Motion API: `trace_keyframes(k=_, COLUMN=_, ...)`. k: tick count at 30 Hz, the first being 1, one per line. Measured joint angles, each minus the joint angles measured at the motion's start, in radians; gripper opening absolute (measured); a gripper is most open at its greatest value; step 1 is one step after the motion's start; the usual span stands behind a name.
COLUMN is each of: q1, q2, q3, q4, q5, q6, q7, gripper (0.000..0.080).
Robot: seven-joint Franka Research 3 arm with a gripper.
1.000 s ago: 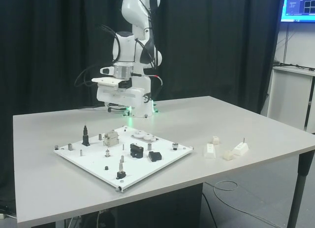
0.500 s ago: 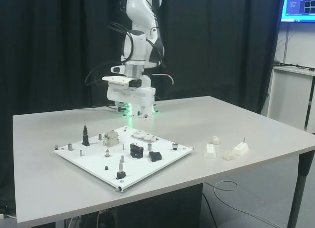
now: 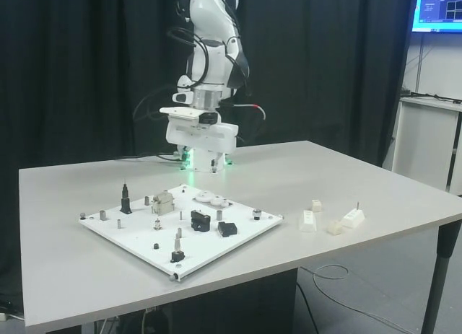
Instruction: Pick round peg 1.
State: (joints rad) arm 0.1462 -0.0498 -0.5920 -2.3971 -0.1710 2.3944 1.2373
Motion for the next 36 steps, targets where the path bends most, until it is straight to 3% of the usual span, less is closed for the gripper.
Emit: trace_keyframes(k=36, q1=0.000, q2=0.000, q3=0.055, q4=0.047, q5=-0.018, q6=-0.033, q7=0.087, gripper=0.0800)
